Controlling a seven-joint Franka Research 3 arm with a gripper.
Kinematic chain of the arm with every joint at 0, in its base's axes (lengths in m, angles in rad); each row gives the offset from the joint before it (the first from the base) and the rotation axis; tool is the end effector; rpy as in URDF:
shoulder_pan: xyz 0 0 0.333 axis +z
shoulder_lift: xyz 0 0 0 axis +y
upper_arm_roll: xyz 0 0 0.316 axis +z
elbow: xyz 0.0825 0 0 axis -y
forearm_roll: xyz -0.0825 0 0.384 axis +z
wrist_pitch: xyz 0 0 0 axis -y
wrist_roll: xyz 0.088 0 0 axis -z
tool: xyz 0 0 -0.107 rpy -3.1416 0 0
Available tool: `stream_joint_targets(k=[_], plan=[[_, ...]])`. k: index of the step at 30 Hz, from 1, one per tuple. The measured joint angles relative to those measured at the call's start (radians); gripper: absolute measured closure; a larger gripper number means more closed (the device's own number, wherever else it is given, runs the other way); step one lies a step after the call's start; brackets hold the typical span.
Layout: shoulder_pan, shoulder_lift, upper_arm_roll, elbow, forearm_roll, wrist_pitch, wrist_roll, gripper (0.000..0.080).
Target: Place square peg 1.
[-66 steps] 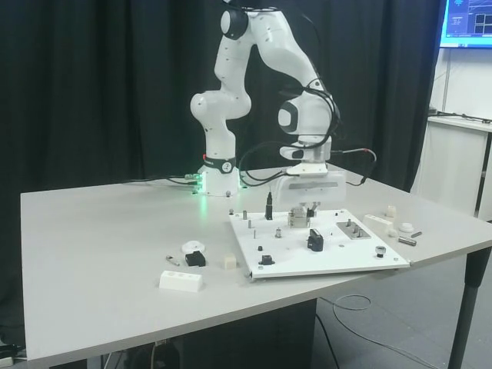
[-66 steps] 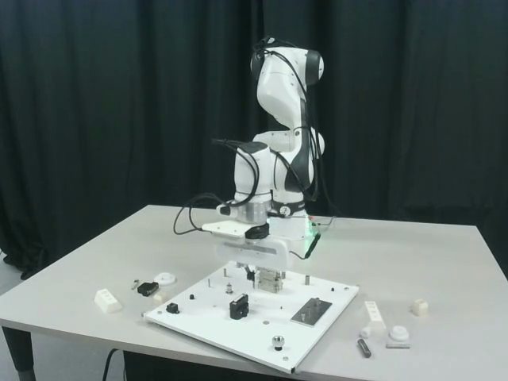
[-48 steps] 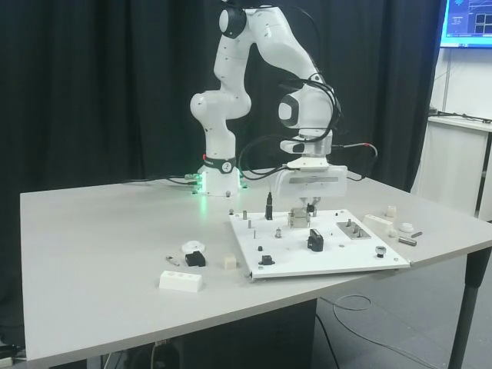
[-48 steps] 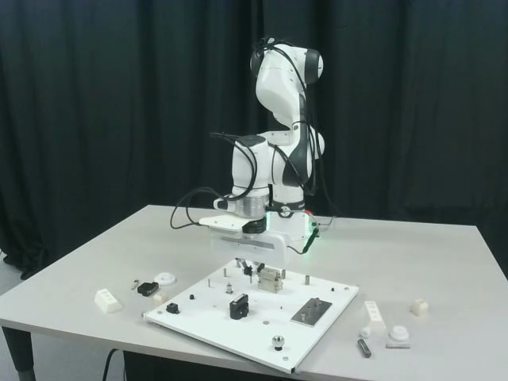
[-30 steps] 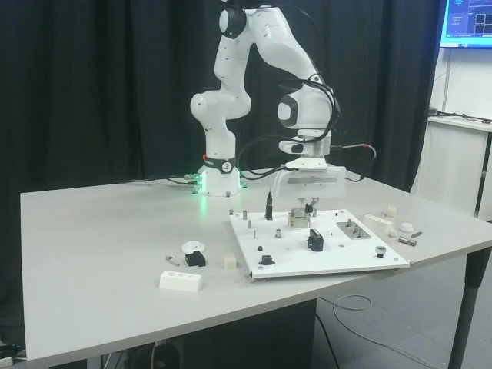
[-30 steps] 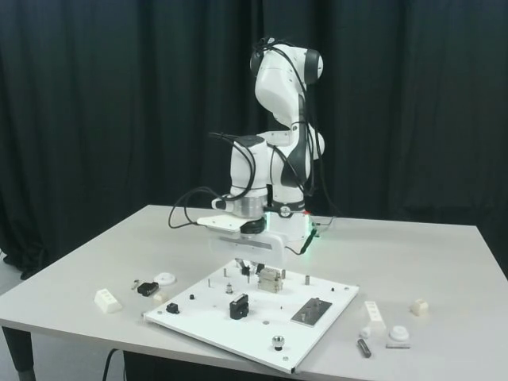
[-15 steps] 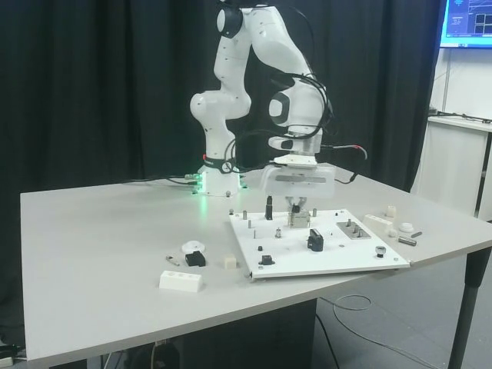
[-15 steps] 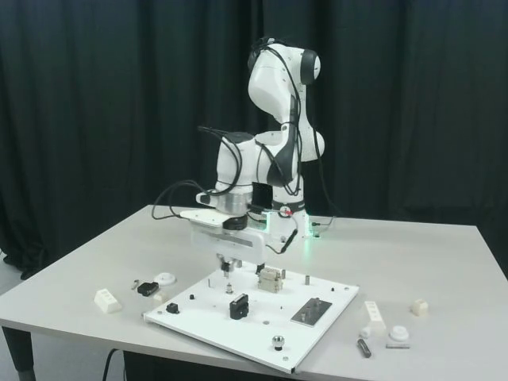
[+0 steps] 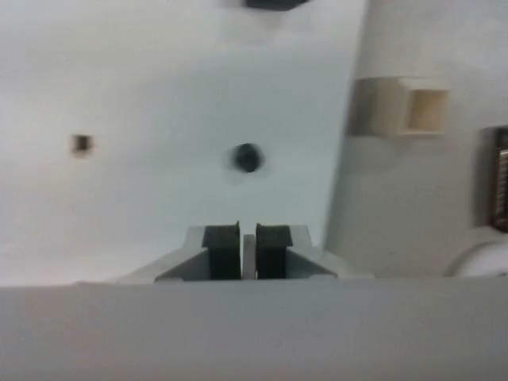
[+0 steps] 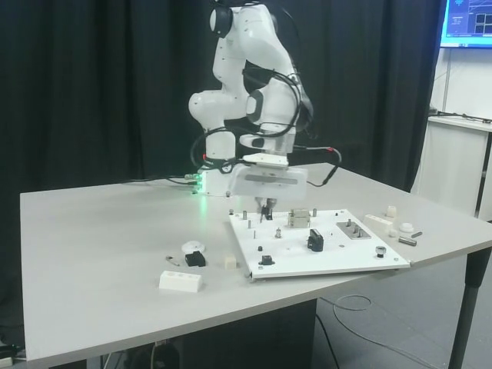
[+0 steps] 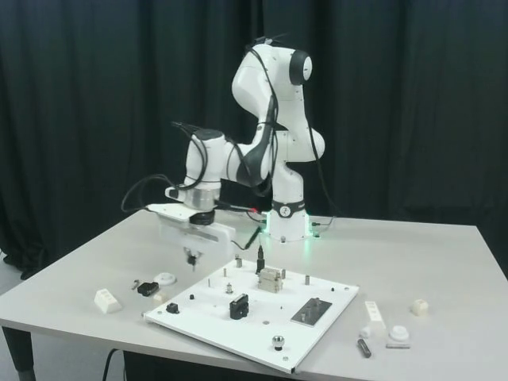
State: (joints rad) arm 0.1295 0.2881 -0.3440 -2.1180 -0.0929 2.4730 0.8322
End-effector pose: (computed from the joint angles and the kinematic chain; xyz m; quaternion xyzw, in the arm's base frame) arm 0.5709 -0.1203 0.2918 0.8838 -0.4595 0.0619 0.0620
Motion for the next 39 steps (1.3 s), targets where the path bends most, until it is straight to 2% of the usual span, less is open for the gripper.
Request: stream_joint_targets(k=[21,35,36,39], plan=[[-0.143,0.086,-0.002,0.029,0.002,0.090,-0.157,0.0765],[-0.186,0.138,-0.002,0.029,0.017,0.153,-0.222,0.0765],[-0.187,0.141,-0.002,0.029,0.018,0.156,-0.224,0.0482],[-0.190,0.149,-0.002,0.029,0.024,0.167,-0.230,0.0482]])
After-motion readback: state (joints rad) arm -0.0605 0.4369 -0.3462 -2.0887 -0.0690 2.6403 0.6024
